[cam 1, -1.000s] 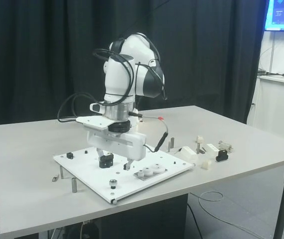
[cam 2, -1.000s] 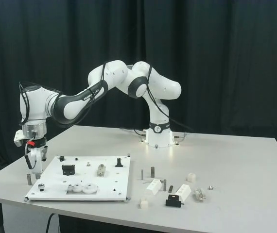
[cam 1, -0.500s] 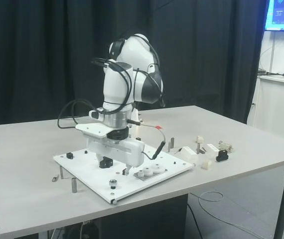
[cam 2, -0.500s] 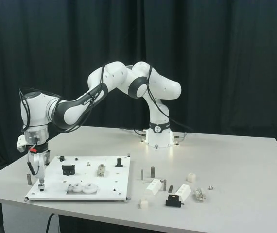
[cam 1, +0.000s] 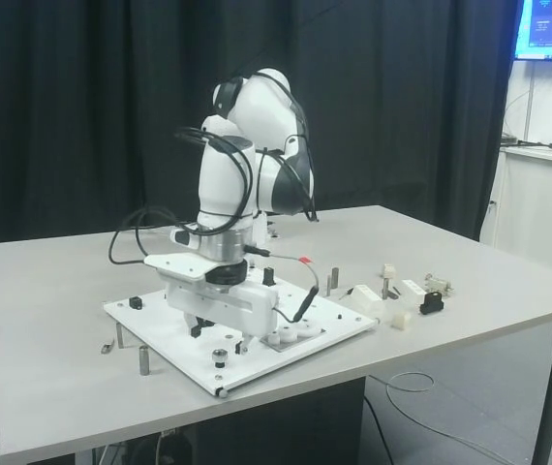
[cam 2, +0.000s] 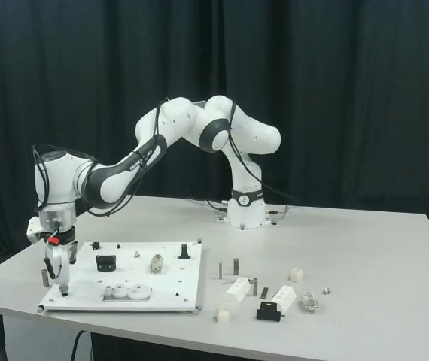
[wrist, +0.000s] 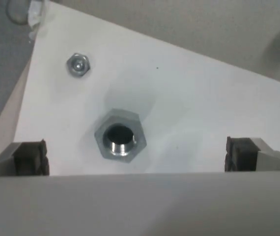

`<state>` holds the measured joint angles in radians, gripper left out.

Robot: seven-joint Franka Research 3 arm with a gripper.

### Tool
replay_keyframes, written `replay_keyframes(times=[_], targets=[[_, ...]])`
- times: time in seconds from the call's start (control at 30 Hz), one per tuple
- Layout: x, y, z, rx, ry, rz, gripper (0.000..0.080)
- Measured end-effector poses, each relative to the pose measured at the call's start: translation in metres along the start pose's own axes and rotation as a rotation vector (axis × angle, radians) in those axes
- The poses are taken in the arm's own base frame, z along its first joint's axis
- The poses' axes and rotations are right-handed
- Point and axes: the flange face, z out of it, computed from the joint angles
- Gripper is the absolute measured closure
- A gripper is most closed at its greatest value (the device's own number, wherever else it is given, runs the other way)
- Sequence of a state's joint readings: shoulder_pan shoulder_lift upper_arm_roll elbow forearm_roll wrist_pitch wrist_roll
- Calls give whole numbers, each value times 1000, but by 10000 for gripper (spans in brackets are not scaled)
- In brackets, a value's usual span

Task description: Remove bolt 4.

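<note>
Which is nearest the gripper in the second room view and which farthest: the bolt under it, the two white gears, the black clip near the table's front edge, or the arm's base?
1. Bolt, right under the gripper.
2. White gears, on the board.
3. Black clip, off the board, near the front edge.
4. Arm's base, at the back of the table.

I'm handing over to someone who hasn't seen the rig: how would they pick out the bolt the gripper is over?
Find the white board on the grey table, then its near corner under the gripper. The bolt stands there between the open fingers: a large grey hex head with a dark round recess, far bigger than the small hex screw beside it.
</note>
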<state>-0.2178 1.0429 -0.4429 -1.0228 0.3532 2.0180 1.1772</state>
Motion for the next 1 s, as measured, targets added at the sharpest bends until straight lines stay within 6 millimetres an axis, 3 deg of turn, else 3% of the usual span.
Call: replay_keyframes(times=[1.0], targets=[[1, 4, 16, 11, -5, 7, 3]])
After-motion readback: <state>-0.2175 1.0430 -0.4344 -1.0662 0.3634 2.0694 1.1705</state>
